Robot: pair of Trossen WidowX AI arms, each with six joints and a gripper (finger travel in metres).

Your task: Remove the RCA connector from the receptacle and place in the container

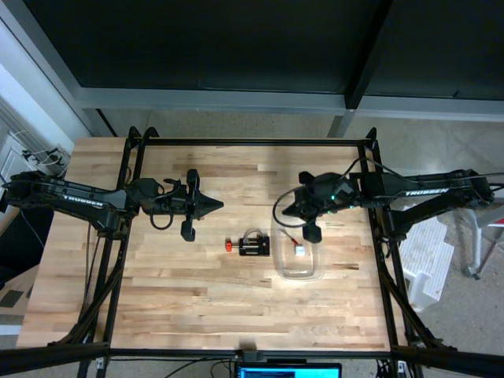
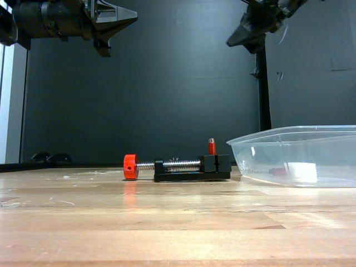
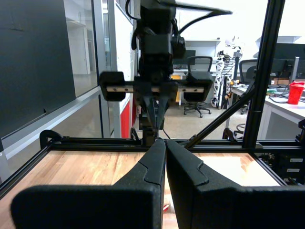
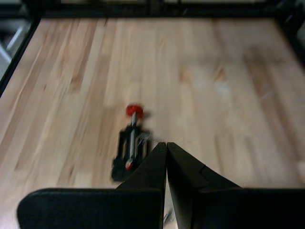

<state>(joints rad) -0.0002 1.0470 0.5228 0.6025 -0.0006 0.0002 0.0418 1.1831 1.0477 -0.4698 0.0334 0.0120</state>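
The receptacle, a small black block with a round red end cap, lies mid-table; it also shows as the receptacle and the receptacle. A short red stub stands upright on it. To its right is the clear container, with its wall close in the low view. Inside it lies the slim red RCA connector beside a white cube. My right gripper hangs shut and empty above the container's far left corner. My left gripper hovers shut, far-left of the block.
A black metal frame rims the wooden table. A screen edge sits at the near side. Cables loop under both arms.
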